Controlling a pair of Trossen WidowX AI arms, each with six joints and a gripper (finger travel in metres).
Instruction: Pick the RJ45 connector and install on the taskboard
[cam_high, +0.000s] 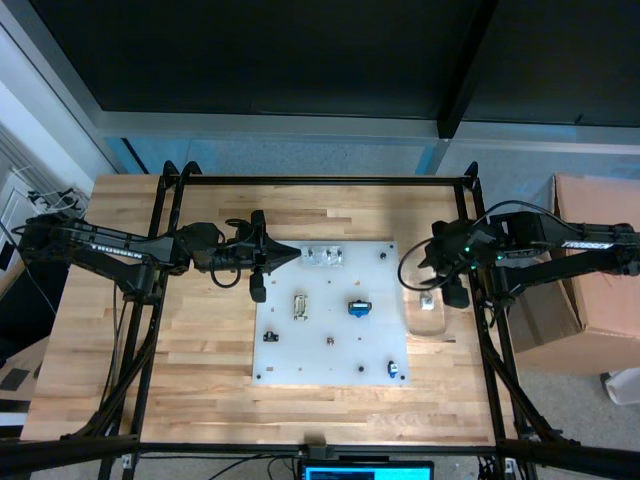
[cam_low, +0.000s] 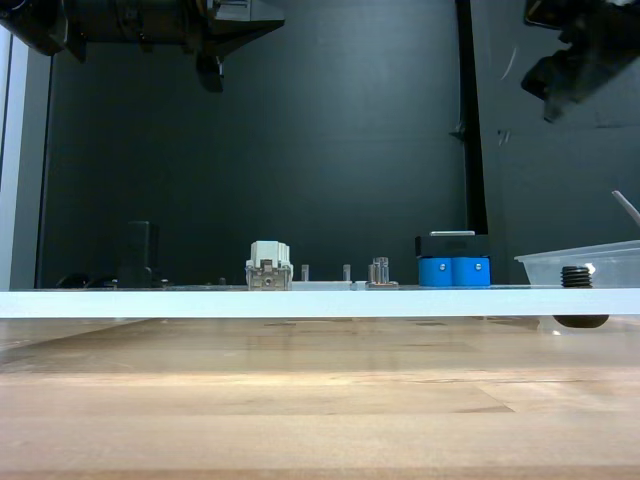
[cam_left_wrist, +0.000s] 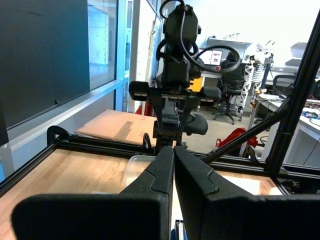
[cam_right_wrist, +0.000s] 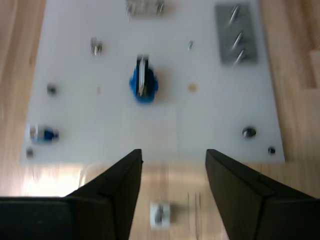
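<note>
RJ45 connector (cam_right_wrist: 161, 214): likely light, rigid; free below open right end effector (cam_right_wrist: 174, 155); pinch flat sides.
Left end effector (cam_left_wrist: 173, 150): closed, empty, taskboard (cam_high: 330, 362) beneath.

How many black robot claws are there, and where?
2. The left gripper, shut, hovers above the far left corner of the white board; the right gripper, open, hangs above the clear plastic tray where the pale RJ45 connector lies free.
</note>
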